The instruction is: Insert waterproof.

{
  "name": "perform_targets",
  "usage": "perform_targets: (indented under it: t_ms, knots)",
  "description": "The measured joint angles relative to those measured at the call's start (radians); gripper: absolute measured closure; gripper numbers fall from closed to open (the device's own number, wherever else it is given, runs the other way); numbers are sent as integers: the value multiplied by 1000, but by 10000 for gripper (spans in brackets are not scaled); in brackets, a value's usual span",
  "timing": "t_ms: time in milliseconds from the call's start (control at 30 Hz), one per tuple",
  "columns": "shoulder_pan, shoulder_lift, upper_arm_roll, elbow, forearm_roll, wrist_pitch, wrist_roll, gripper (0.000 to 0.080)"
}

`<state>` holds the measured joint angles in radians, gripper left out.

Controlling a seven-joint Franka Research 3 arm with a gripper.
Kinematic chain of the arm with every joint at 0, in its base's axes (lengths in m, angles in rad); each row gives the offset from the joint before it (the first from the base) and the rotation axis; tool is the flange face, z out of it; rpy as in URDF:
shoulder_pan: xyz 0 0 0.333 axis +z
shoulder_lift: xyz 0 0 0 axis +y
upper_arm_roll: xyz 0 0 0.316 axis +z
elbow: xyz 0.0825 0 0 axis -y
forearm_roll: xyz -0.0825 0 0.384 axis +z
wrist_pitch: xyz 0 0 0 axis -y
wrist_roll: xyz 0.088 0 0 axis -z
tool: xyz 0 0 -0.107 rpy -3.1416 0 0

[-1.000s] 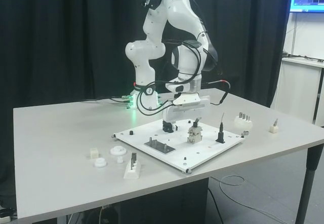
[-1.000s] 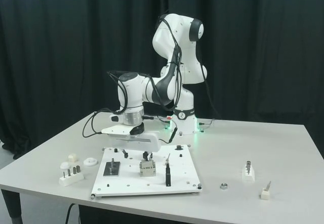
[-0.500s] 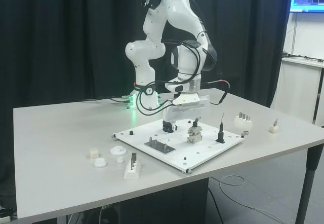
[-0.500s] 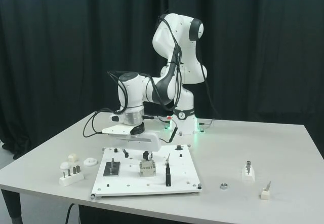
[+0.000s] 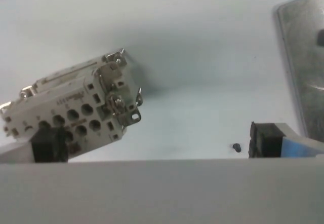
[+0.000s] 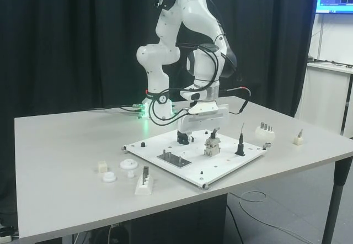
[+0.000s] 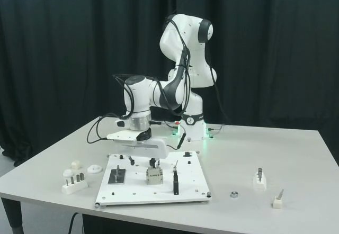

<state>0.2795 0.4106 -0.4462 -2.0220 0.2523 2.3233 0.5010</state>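
Nearest the front edge of the tabletop point(image 6: 66, 161) in the first room view stands a small white holder point(image 6: 144, 183) with a dark pin, with white discs point(image 6: 118, 169) and a little white block point(image 6: 101, 165) just behind it, all off the white board point(image 6: 165, 147). The board carries a grey metal plate point(image 6: 174, 158) toward its near corner, the multi-pin waterproof connector point(image 6: 212, 146) near its middle, and a thin black upright tool point(image 6: 240, 142) toward its right edge. The gripper point(image 6: 198, 136) hangs low over the board; one black finger point(image 6: 182, 138) shows beside the connector and the other comes down at the connector's top. In the wrist view the fingertips point(image 5: 49, 144) stand wide apart, one overlapping the connector's pin face point(image 5: 76, 120) and the other well clear of it, with nothing pinched between them, so the gripper appears released. The connector looks seated upright in its place on the board, its clasp point(image 5: 119, 95) showing at one end. My reading is that the insertion itself is at or near its end, and the step in hand is letting go or checking the seat. The next move likely calls for a straight lift clear of the connector, without snagging the clasp or tipping the housing. Farther back, the green light at the arm's base point(image 6: 144, 110) glows near the tabletop's rear edge
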Motion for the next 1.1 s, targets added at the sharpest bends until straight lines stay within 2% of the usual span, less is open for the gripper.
perform_targets:
  t_ms: [467, 700, 1100]
  knots:
    - [0, -4, 2, -11, 0, 4, 5, 3]
    - [2, -3, 8, -31, 6, 39, 8, 3]
    - [2, -8, 7, -37, 4, 49, 6, 2]
